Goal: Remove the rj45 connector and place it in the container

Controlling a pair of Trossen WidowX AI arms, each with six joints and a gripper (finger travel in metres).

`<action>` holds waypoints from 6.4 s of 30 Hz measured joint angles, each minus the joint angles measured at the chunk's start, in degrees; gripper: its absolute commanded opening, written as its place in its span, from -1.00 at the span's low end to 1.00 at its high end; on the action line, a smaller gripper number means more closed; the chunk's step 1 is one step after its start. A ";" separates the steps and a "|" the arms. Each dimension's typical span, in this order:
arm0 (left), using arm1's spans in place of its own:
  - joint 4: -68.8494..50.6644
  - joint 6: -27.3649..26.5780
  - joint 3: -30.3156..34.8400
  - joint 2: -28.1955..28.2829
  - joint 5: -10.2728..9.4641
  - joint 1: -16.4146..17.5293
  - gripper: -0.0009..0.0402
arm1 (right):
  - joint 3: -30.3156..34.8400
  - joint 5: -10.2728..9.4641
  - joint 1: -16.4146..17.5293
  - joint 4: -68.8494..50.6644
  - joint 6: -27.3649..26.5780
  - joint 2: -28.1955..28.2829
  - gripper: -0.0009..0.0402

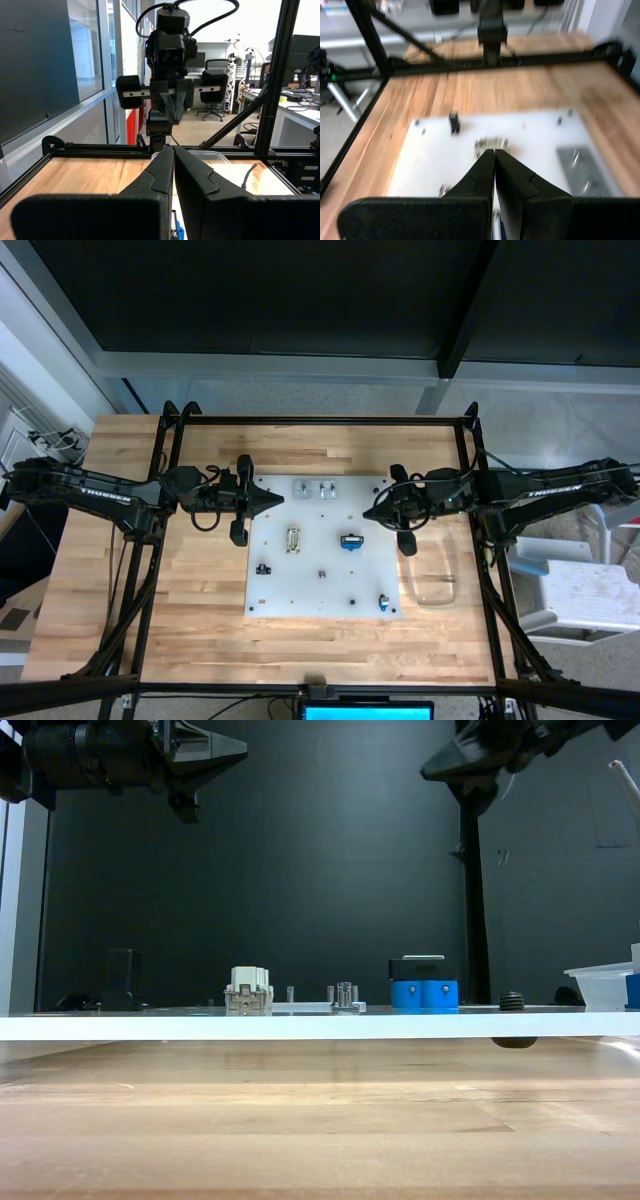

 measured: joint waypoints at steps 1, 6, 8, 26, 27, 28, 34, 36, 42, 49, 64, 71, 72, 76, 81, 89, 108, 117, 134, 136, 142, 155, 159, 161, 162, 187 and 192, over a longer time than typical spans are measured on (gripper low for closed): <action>-0.02 0.00 0.00 0.00 0.00 0.00 -0.95 | 0.90 0.04 0.42 -2.73 0.59 0.00 -0.96; -0.02 0.00 0.00 0.00 0.02 0.00 -0.95 | 5.46 2.86 3.37 -15.80 2.64 0.35 -0.96; 0.00 0.00 0.02 0.00 0.02 0.00 -0.95 | 7.67 4.02 4.48 -20.81 3.72 0.98 -0.96; 0.00 0.00 0.02 0.00 0.00 0.00 -0.95 | 22.99 8.92 18.27 -46.71 16.46 13.07 -0.96; 0.00 0.00 0.00 0.00 0.02 0.00 -0.95 | 23.85 9.11 19.06 -48.11 17.14 13.94 -0.96; 0.00 0.00 0.02 0.00 0.00 0.00 -0.95 | 24.72 9.16 19.69 -49.44 17.79 14.93 -0.96; 0.00 -0.02 0.02 0.00 0.02 0.00 -0.95 | 28.41 9.33 23.52 -53.00 21.18 19.63 -0.96; 0.00 -0.02 0.00 0.00 0.02 0.00 -0.95 | 29.20 9.25 24.50 -53.35 22.67 20.83 -0.96; 0.00 -0.02 0.00 0.00 0.02 0.00 -0.95 | 29.51 9.27 27.23 -53.55 25.66 24.06 -0.87; 0.00 -0.02 0.00 0.00 0.02 0.00 -0.95 | 29.51 9.11 29.09 -53.48 28.92 26.23 -0.48; 0.00 0.00 0.00 0.00 0.00 0.00 -0.95 | 29.44 10.49 30.62 -51.49 30.84 30.16 0.08; 0.00 0.00 0.00 0.00 0.00 0.00 -0.95 | 29.38 10.64 30.75 -49.46 30.42 32.61 0.08; 0.00 0.00 0.02 0.00 0.00 0.00 -0.95 | 29.38 10.58 30.80 -49.11 30.32 32.96 0.08; 0.00 0.00 0.02 0.00 0.02 0.00 -0.95 | 29.18 10.58 30.80 -47.60 29.53 34.01 0.08; 0.00 0.00 0.02 0.00 0.00 0.00 -0.95 | 27.61 10.25 30.80 -44.85 29.22 34.77 0.08; 0.00 0.00 0.02 0.00 0.02 0.00 -0.95 | 24.39 9.05 30.86 -41.09 29.24 34.82 0.08; 0.00 0.00 0.02 0.00 0.02 0.00 -0.95 | 19.82 8.59 30.23 -35.17 27.50 34.82 0.08; 0.00 0.00 0.00 0.00 0.00 0.00 -0.95 | 17.25 8.59 29.62 -31.82 26.43 34.82 0.08; 0.00 -0.02 0.00 0.00 0.02 0.00 -0.95 | 15.08 9.03 28.98 -29.77 25.77 34.82 0.03; 0.00 0.00 0.00 0.00 0.02 0.00 -0.95 | 14.78 9.03 28.96 -29.33 25.75 34.82 -0.02; 0.00 0.00 0.00 0.00 0.02 0.00 -0.95 | 14.69 8.96 28.89 -29.07 25.75 34.82 -0.15; 0.00 0.00 0.00 0.00 0.00 0.00 -0.95 | 14.69 8.55 28.94 -28.96 25.75 34.82 -0.68; 0.00 0.00 0.02 0.00 0.02 0.00 -0.95 | 14.69 8.55 28.96 -29.11 25.75 34.82 -0.92; 0.00 0.00 0.02 0.00 0.02 0.00 -0.95 | 14.69 8.66 28.96 -29.20 25.68 34.82 -0.96; 0.00 0.00 0.02 0.00 0.02 0.00 -0.95 | 14.69 8.74 28.96 -29.20 25.66 34.82 -0.94; 0.00 -0.02 0.02 0.00 0.00 0.00 -0.95 | 15.13 7.82 29.27 -29.53 25.62 34.60 -0.96; 0.00 0.00 0.00 0.00 0.02 0.00 -0.95 | 16.20 7.76 29.40 -31.21 25.64 33.86 -0.96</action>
